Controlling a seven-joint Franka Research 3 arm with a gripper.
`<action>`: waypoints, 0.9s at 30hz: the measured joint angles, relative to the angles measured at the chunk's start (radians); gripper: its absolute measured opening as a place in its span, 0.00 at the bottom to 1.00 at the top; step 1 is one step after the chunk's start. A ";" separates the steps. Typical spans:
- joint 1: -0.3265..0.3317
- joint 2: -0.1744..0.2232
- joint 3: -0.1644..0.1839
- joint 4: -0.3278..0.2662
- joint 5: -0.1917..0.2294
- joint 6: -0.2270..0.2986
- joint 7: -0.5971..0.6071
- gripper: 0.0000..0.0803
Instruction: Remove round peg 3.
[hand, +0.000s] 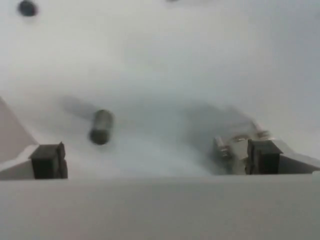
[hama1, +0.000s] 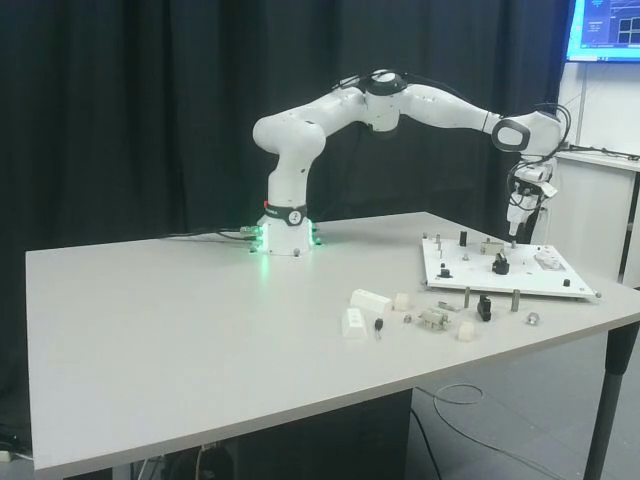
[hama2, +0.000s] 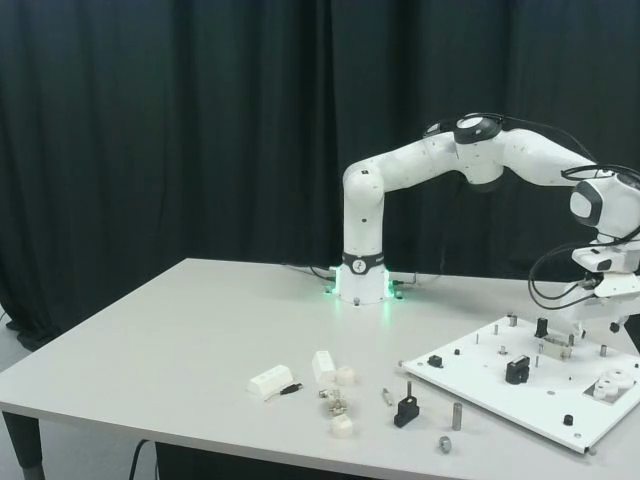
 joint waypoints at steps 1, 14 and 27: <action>0.008 0.001 0.001 0.000 0.000 0.005 0.006 1.00; 0.088 0.023 0.006 -0.004 0.000 0.094 0.092 1.00; 0.100 0.028 0.041 -0.027 0.006 0.171 0.191 1.00</action>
